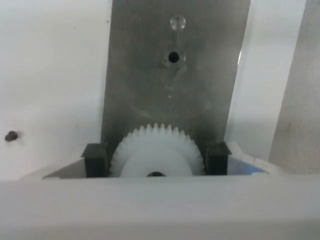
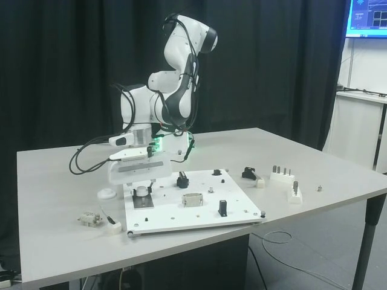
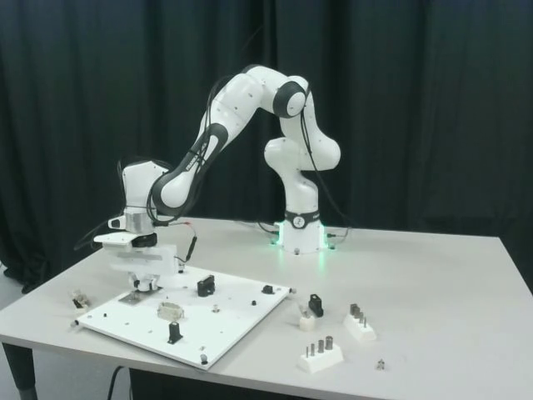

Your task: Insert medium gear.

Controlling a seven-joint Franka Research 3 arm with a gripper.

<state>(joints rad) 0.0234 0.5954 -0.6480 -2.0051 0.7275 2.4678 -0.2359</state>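
White teeth show between the two black fingertips point(image 1: 95, 159): the gripper point(image 1: 156, 161) is pinching the medium gear point(image 1: 156, 150) by its rim, one finger on each side, with the gear's centre hole facing down past the wrist. From where I stand the arm reaches out low over the near-left corner of the white board point(image 2: 236, 211) on the counter point(image 2: 314, 163), and the gripper hangs just above a grey metal plate point(image 1: 175, 90) fixed to that board.

What matters now is how the gear's bore lines up with its seat. In the wrist view the plate stretches away beyond the gear, and a small dark hole point(image 1: 173, 57) and a clear stud point(image 1: 178, 22) sit further along it, well apart from the gear's centre. I cannot tell which is the target, nor whether a shaft lies hidden directly beneath the gear. The gear's axis looks upright, so I judge the next move to be a short sideways correction, then a straight descent.
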